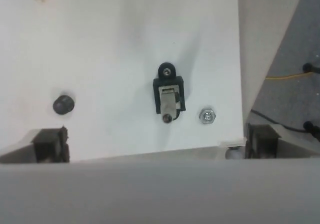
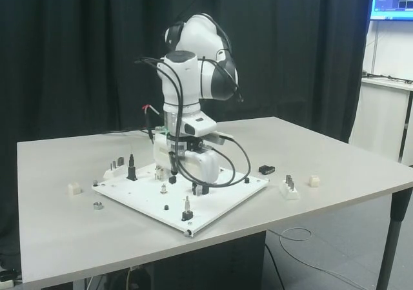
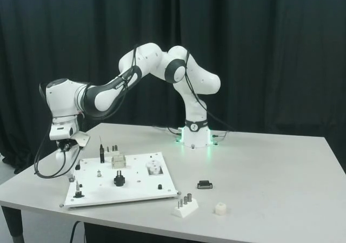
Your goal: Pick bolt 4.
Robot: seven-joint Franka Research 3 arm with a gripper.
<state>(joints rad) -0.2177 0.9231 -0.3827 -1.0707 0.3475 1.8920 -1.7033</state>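
Note:
A grey bolt stands in a black holder on the white board, directly under the wrist camera. In the first room view this bolt is near the board's front corner. In the second room view the bolt is by the board's left edge. My gripper hangs above the board, open, with one finger on each side and nothing between them. From the room cameras the gripper hovers just above and beside the bolt, not touching it.
A loose nut and a black round stud flank the holder. A black knob and a tall black peg also stand on the board. Off the board lie a white peg holder, a black connector and small white blocks.

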